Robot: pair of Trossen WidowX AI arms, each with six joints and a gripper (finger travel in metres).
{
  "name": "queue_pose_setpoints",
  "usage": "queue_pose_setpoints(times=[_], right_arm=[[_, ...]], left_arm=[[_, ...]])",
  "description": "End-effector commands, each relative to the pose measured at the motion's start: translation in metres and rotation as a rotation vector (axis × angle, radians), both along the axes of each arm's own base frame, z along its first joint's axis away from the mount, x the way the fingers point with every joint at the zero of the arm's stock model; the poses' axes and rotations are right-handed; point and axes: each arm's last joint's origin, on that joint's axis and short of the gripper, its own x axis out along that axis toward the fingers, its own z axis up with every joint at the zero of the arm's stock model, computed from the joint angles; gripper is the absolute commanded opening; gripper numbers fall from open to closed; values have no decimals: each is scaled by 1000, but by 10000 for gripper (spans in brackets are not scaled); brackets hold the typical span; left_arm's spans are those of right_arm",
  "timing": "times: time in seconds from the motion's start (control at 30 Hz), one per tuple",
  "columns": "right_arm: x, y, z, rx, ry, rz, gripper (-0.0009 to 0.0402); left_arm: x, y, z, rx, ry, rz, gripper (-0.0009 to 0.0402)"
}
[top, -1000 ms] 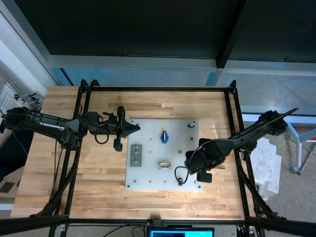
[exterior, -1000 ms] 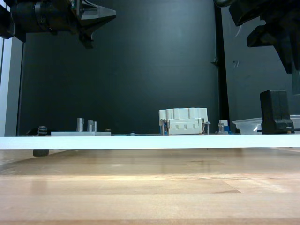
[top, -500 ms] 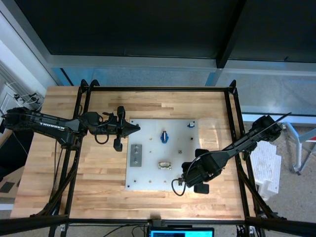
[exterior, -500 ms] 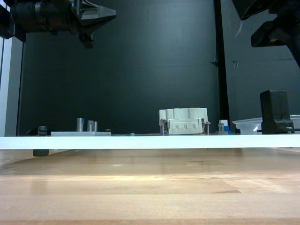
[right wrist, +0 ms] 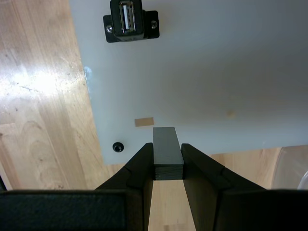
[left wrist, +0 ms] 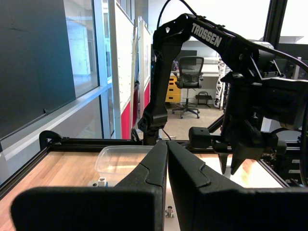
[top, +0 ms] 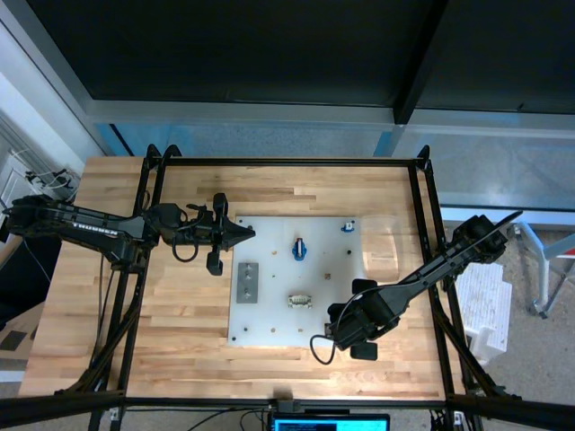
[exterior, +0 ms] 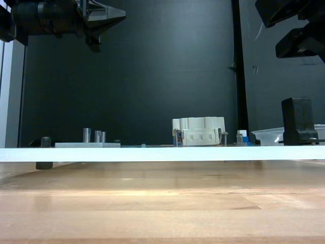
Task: Pick the 16mm bar and install on taskboard
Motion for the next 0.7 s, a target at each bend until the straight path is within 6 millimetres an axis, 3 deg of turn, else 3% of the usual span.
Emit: queue_pose_setpoints(times=[0.03, 0.7], right_arm=[[0, 2, -3, 0, -2, 1, 4], [2, 13, -11, 2, -2, 21, 4]], left_arm=[[0, 0, 0, 0, 0, 0, 0], [0, 0, 0, 0, 0, 0, 0]])
